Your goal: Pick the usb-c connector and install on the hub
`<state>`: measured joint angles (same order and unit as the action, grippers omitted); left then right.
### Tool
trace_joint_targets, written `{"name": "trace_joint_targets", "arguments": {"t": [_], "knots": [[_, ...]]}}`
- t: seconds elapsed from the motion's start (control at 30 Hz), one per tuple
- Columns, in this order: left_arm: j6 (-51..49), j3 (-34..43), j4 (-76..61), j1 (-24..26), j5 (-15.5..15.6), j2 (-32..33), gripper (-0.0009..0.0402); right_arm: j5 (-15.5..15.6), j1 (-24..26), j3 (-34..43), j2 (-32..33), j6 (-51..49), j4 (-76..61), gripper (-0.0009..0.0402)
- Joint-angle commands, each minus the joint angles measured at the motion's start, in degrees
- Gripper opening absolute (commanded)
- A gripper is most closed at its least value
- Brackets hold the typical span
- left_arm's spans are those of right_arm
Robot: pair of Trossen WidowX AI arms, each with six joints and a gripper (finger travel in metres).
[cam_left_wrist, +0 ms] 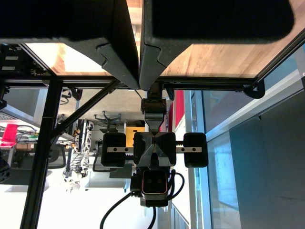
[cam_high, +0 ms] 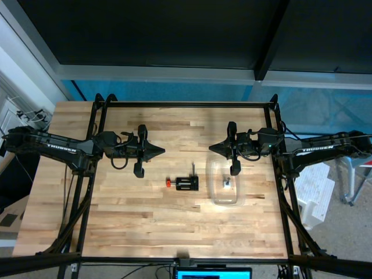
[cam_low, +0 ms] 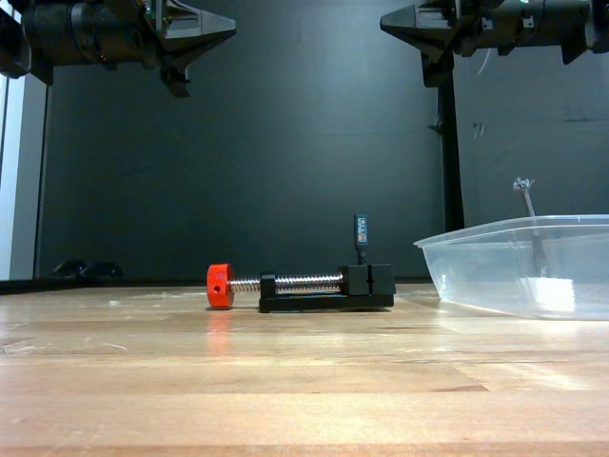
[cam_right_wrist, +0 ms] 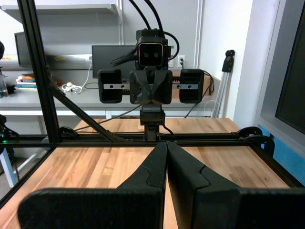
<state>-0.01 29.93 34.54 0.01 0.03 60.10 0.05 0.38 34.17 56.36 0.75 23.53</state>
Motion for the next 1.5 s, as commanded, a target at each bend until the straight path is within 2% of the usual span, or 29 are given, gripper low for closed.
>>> {"name": "trace_joint_targets", "arguments": {"t": [0.03,0.27,0.4,0.83,0.9,1.03,1.4,1.5], "knots": [[0.00,0.02,0.00,0.00,0.00,0.02,0.0000,0.00,0.00,0.00,0.00,0.02,0.57,0.0000],[0.00,0.02,0.00,0.00,-0.02,0.02,0.0000,0.11,-0.04,0.00,0.00,1.18,-0.52,0.0000],[0.00,0.02,0.00,0.00,-0.02,0.00,0.0000,1.53,-0.09,0.28,0.00,3.34,-4.20,0.0000],[0.00,0.02,0.00,0.00,0.00,0.00,0.0000,0.76,-2.01,12.50,0.44,6.23,-47.41,0.0000],[0.00,0.02,0.00,-0.02,-0.02,0.02,0.0000,-0.35,-2.56,13.86,1.01,6.51,-52.89,0.0000],[0.00,0.02,0.02,0.00,0.00,0.02,0.0000,-0.48,-3.61,16.85,2.99,7.32,-63.06,0.0000],[0.00,0.02,0.00,-0.02,-0.02,0.02,0.0000,-0.48,-7.54,21.79,9.97,7.76,-75.45,0.0001],[0.00,0.02,0.00,0.00,-0.02,0.02,0.0000,-0.50,-8.44,21.94,11.89,7.80,-77.88,0.0013]]}}
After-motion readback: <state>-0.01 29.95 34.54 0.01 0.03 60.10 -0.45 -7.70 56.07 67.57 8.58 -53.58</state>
